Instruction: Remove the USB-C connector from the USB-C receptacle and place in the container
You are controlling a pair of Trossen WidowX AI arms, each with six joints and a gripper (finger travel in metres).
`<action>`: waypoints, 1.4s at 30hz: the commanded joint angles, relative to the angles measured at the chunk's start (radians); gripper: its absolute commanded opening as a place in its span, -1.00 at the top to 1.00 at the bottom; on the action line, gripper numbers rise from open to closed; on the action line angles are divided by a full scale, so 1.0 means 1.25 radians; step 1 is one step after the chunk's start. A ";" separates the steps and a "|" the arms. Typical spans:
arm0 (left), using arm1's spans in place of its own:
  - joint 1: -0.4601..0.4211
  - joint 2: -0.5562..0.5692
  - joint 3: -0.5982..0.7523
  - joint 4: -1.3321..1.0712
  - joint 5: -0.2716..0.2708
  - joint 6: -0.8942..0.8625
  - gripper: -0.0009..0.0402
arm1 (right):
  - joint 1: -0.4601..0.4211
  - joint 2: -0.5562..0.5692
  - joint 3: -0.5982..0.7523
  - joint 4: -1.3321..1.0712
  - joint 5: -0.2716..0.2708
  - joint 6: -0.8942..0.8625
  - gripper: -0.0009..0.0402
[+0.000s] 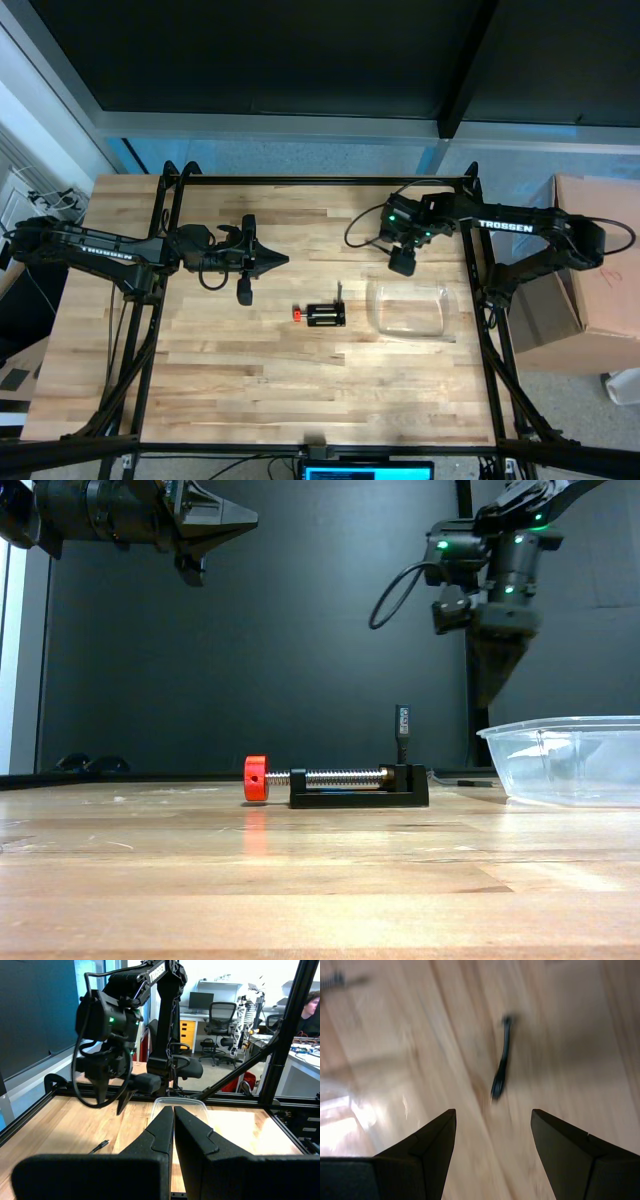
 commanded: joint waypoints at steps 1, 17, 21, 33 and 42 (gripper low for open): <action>0.000 0.000 0.000 0.001 0.000 0.000 0.96 | -0.004 0.065 0.024 0.016 0.000 -0.012 -0.04; 0.000 0.000 0.000 0.000 0.000 0.000 0.96 | -0.083 0.293 0.083 0.142 -0.030 -0.073 -0.24; 0.000 0.000 0.000 0.001 0.000 0.000 0.96 | -0.082 0.331 0.089 0.165 -0.049 -0.080 -0.26; 0.000 0.000 0.000 0.000 0.000 0.000 0.96 | -0.083 0.376 0.088 0.200 -0.049 -0.080 0.07; 0.000 0.000 0.000 0.000 0.000 0.000 0.96 | -0.082 0.375 0.088 0.191 -0.050 -0.080 0.93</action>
